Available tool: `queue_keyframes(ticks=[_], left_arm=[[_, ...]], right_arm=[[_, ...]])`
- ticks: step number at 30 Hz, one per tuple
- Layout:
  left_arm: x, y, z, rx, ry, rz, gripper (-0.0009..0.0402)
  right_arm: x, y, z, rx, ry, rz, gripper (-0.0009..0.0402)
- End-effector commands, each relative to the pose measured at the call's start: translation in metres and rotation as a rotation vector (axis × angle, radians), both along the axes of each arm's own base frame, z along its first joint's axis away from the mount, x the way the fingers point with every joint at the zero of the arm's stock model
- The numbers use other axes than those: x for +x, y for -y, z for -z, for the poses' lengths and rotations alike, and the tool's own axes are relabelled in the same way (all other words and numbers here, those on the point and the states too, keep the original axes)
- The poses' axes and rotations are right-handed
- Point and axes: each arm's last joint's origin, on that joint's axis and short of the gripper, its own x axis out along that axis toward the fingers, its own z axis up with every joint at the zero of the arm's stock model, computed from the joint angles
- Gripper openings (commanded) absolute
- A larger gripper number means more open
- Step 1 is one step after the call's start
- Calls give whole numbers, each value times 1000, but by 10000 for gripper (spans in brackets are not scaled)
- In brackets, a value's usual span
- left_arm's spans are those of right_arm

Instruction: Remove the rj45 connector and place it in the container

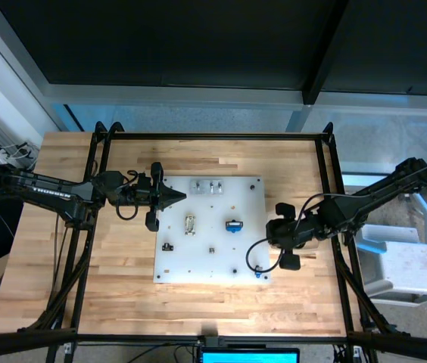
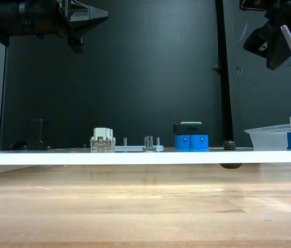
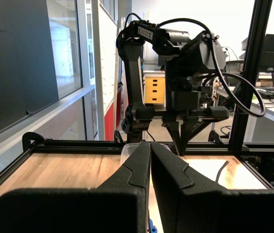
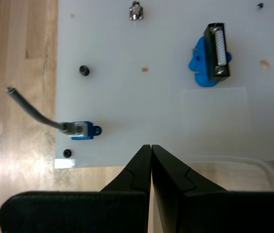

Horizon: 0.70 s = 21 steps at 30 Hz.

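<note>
Left claw [image 3: 150,151] closed over board [image 1: 213,253] edge; right claw [image 4: 150,151] closed near rj45 connector [image 4: 69,127] (right arm [image 3: 133,63] lettered TROSSEN).

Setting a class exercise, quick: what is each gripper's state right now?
Left gripper: shut, empty, raised over the board, at its left edge.
Right gripper: shut, empty, raised at the board's right edge.

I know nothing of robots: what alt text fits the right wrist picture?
Shut, the right gripper hangs over a white board's edge, where the rj45 connector sits plugged into a blue socket, its grey cable trailing over the wooden table. The left gripper, unseen here, is shut over the board's left side.
</note>
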Motion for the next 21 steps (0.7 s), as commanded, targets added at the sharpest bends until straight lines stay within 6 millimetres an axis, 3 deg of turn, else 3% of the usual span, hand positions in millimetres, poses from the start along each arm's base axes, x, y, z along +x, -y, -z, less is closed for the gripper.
queue_keyframes(ticks=[1,12,21], left_arm=[[0,0,0,0,0,0,0],[0,0,0,0,0,0,0],[0,0,0,0,0,0,0]], right_arm=[[0,-7,3,9,-15,2,0],[2,-26,17,-2,-59,-2,19],[9,-42,23,-6,-73,-10,140]])
